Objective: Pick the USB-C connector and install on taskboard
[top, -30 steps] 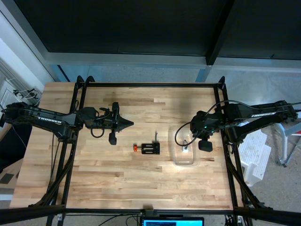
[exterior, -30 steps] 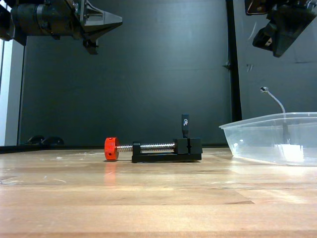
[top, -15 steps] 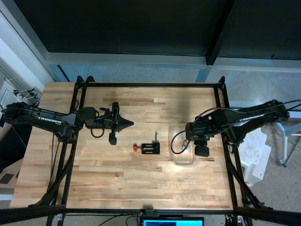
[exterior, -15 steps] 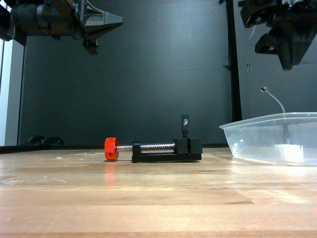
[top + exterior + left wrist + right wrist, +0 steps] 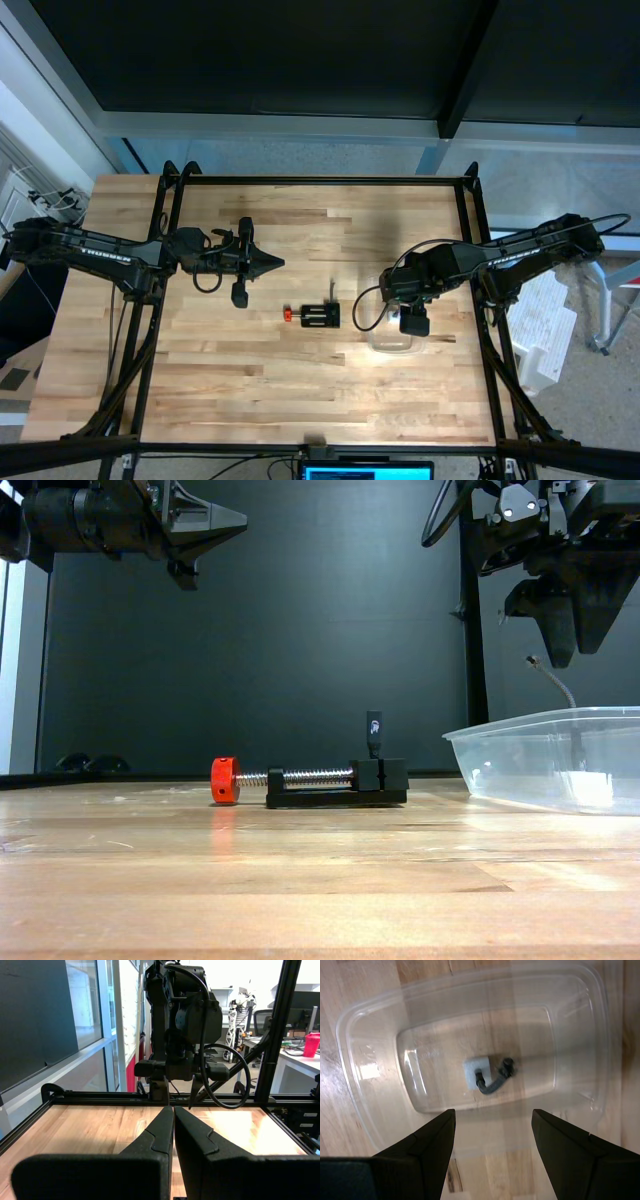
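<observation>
Clear plastic tray [image 5: 520, 760] holding USB-C connector [image 5: 492, 1080], right gripper [image 5: 493, 1115] above it, fingers apart, taskboard [image 5: 318, 316] left of tray, left gripper [image 5: 173, 1108] raised farther left, fingers together.

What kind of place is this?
Likely a robotics lab: wooden table in a black frame, left gripper shut, parked above it, right gripper open over the clear tray, office desks behind.

Clear tray [image 5: 540, 765] on wooden table [image 5: 250, 380]
</observation>
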Robot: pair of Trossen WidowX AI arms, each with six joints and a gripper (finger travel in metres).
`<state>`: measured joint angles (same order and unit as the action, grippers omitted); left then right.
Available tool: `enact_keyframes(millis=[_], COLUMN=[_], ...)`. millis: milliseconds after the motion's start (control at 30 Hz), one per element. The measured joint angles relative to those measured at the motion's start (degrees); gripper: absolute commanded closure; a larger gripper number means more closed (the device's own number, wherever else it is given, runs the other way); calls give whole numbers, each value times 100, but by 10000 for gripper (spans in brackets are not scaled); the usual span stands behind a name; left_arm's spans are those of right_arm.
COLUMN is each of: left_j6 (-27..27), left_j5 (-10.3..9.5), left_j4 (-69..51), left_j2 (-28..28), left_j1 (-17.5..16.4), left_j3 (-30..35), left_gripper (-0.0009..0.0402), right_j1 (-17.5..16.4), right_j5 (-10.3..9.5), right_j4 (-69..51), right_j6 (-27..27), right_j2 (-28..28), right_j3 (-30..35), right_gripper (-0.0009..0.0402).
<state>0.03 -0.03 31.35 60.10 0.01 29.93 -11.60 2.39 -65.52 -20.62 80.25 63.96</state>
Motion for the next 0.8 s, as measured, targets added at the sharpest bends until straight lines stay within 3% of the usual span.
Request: enact_keyframes(millis=[800], left_j6=[0], left_j5=[-2], left_j4=[0], left_j2=[0], left_j1=[0], left_j3=[0], left_gripper=[393], right_j1=[-146], right_j5=[107], right_j4=[1093], right_j6=[173], right_j2=[164], right_j3=[-804], right_gripper=[181])
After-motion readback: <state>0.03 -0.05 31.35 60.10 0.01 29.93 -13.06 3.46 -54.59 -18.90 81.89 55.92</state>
